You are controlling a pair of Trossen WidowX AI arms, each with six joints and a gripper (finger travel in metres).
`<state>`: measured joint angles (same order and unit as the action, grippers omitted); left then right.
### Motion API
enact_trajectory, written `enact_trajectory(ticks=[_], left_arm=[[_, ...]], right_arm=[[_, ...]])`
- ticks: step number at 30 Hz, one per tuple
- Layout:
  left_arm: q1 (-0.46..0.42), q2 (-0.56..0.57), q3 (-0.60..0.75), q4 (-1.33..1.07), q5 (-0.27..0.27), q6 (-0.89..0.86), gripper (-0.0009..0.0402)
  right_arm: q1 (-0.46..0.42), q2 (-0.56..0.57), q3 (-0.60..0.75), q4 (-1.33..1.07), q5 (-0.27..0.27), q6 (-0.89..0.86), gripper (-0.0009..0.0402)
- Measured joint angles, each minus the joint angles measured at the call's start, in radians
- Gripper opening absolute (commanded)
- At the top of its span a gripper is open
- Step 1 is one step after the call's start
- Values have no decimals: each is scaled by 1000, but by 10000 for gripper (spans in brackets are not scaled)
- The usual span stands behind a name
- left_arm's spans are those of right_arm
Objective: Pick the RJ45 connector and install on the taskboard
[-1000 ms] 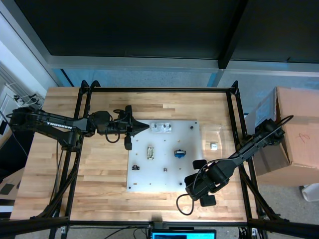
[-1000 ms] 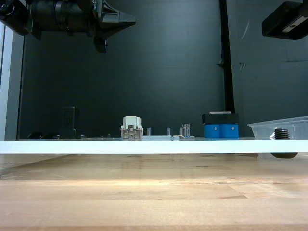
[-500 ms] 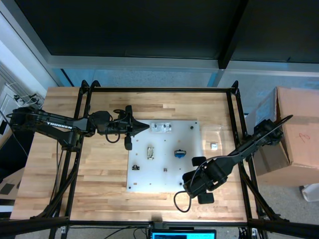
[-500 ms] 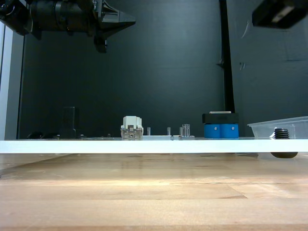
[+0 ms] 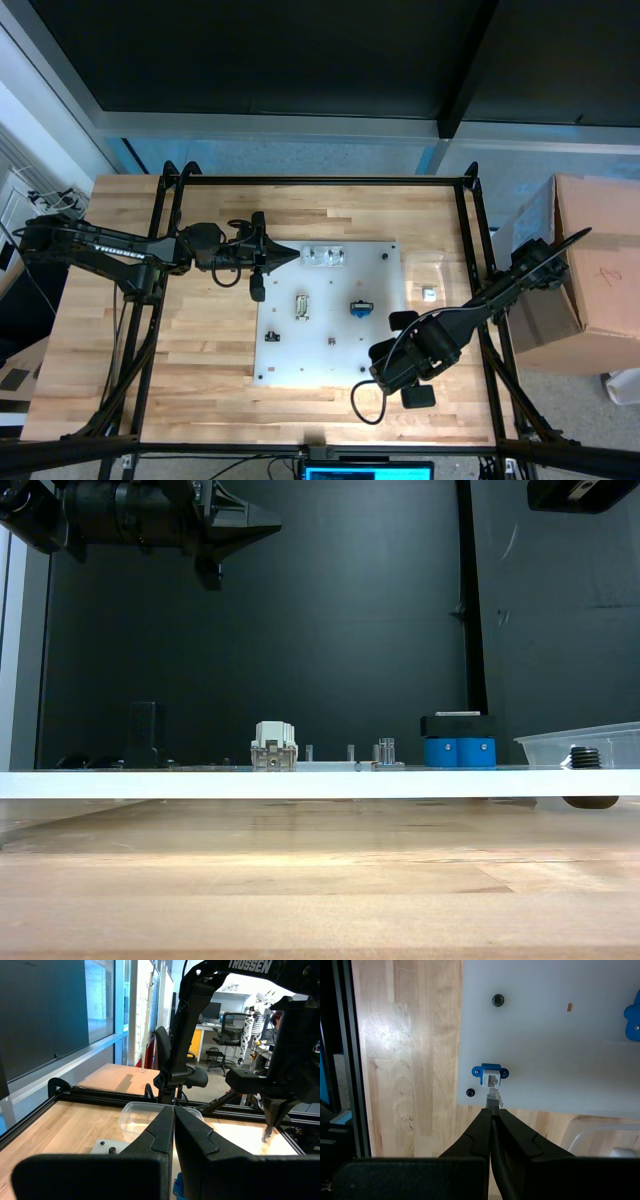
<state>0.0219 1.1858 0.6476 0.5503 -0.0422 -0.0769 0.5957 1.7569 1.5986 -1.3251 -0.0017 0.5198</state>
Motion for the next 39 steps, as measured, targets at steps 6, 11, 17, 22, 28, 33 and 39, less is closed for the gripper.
enact_trajectory(ticks=[6,11,17,22,28,33,39], left_arm=[[0,0,0,0,0,0,0],[0,0,0,0,0,0,0],[0,0,0,0,0,0,0],[0,0,0,0,0,0,0],[0,0,0,0,0,0,0],[0,0,0,0,0,0,0],[0,0,0,0,0,0,0]], right_arm=[[-1,2,-56,35,1,-2,0],[-1,2,-101,90,1,-2,0],[-1,2,-136,126,6,-9,0],[-1,2,-151,155,2,-6,0],[0,2,-152,156,1,-5,0],[0,2,-155,158,1,-6,0],[0,2,-159,157,1,-10,0]])
